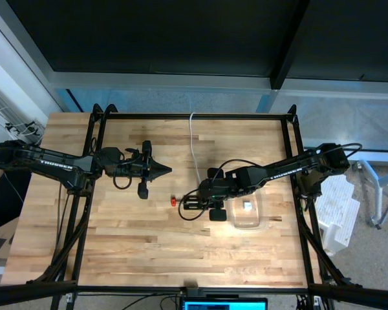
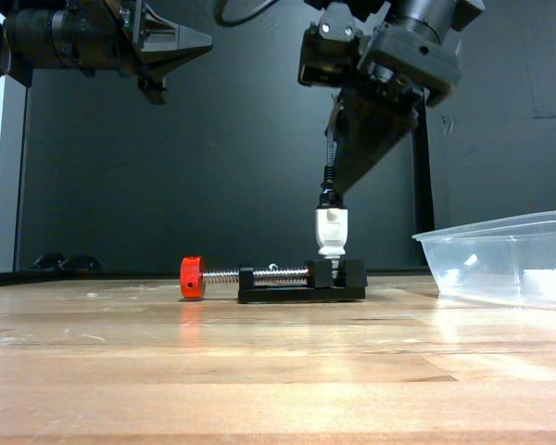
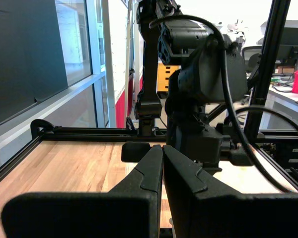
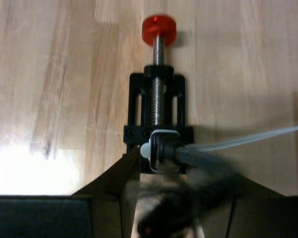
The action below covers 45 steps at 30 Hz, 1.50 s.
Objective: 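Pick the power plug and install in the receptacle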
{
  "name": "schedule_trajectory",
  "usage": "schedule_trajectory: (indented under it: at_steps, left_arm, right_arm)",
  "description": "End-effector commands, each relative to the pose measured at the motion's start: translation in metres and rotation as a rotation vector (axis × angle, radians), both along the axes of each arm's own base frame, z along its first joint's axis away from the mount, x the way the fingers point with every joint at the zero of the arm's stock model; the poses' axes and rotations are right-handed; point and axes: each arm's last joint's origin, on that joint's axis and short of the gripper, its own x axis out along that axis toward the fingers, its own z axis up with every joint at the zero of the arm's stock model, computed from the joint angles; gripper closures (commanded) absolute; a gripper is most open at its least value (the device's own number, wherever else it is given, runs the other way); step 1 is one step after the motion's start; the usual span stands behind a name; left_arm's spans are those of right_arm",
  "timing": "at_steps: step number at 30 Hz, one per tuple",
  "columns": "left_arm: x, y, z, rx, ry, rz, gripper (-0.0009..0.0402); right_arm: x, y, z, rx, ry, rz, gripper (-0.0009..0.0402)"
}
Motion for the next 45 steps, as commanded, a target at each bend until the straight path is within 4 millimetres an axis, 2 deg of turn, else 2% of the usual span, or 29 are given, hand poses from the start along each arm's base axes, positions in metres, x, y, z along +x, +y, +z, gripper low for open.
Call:
schedule_trajectory:
  at_steps: [1, 7, 12, 17, 20, 23, 28, 38, 45]
  left_arm:
    - [0.0, 0.0, 0.0, 0.0, 0.0, 0.0, 0.0393]
    - [0.0, 0.0, 0.0, 0.0, 0.0, 0.0, 0.0393]
    - [0.0, 0.0, 0.0, 0.0, 0.0, 0.0, 0.0393]
    - [0.0, 0.0, 0.0, 0.0, 0.0, 0.0, 0.0393]
    - [0.0, 0.0, 0.0, 0.0, 0.0, 0.0, 0.0393]
    - [0.0, 0.0, 0.0, 0.0, 0.0, 0.0, 0.0393]
    - [0.0, 0.0, 0.0, 0.0, 0.0, 0.0, 0.0393]
    - [0.0, 0.0, 0.0, 0.0, 0.0, 0.0, 0.0393]
    - [0.0, 0.0, 0.0, 0.0, 0.0, 0.0, 0.0393]
  right_arm:
    - [-0.003, 0.0, 0.012, 0.005, -0.034, -0.003, 0.0257]
    - [-0.017, -0.003, 0.029, 0.003, -0.029, -0.003, 0.0245]
    - [-0.024, -0.004, 0.034, 0.002, -0.02, -0.001, 0.0242]
    - [-0.028, -0.004, 0.036, 0.0, -0.029, 0.002, 0.0248]
    - [-0.036, -0.007, 0.044, -0.001, -0.075, -0.001, 0.0268]
    - [-0.05, -0.014, 0.058, 0.012, -0.17, -0.011, 0.0306]
    - [-0.076, -0.028, 0.073, 0.021, -0.345, -0.03, 0.0393]
    - [-0.113, -0.05, 0.086, 0.031, -0.735, -0.029, 0.0393]
    - [-0.129, -0.059, 0.07, 0.04, -0.951, -0.037, 0.0393]
